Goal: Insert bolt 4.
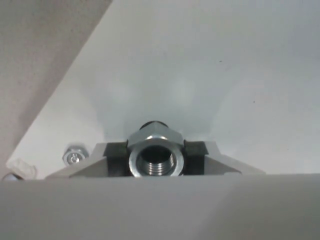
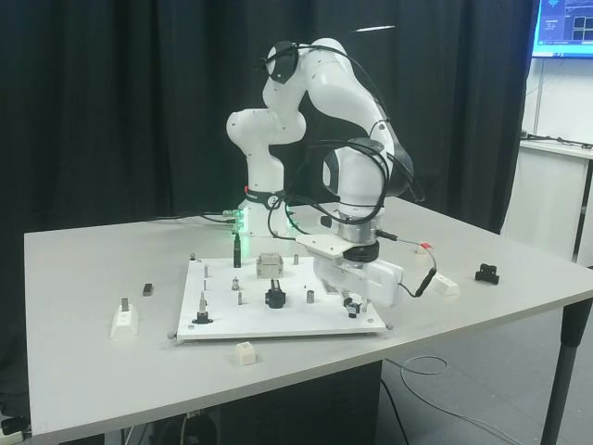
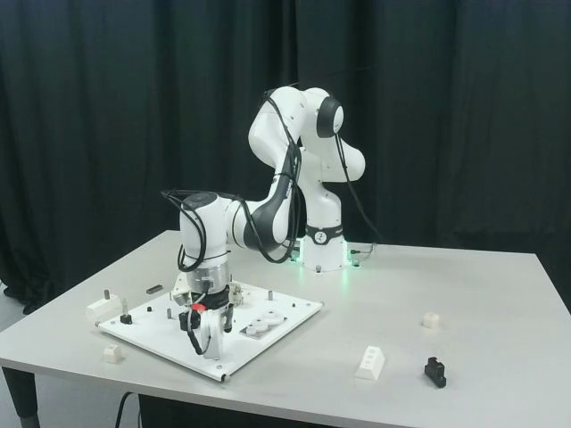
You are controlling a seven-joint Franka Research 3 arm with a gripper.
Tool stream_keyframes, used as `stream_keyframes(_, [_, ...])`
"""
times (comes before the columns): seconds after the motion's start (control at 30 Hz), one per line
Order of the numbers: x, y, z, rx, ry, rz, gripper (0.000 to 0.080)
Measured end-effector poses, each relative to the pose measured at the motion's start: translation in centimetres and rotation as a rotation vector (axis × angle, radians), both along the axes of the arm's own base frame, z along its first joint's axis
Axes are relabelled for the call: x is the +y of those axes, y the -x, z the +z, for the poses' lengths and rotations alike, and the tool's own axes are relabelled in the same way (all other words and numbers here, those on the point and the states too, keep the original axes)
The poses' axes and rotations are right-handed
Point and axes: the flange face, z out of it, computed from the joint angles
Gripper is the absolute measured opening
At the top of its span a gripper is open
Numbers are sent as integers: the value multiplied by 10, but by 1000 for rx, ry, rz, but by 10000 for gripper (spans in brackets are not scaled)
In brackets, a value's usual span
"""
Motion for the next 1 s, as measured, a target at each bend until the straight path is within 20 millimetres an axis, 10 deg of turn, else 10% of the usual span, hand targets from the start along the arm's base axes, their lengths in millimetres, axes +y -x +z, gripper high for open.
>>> stream_keyframes(0.67, [-3, 0, 1, -8, 5, -4, 225])
stream_keyframes(0.7, [-4, 0, 1, -10, 6, -5, 670])
stream_keyframes(1.0, [-9, -2, 20, -35, 9, 2, 770])
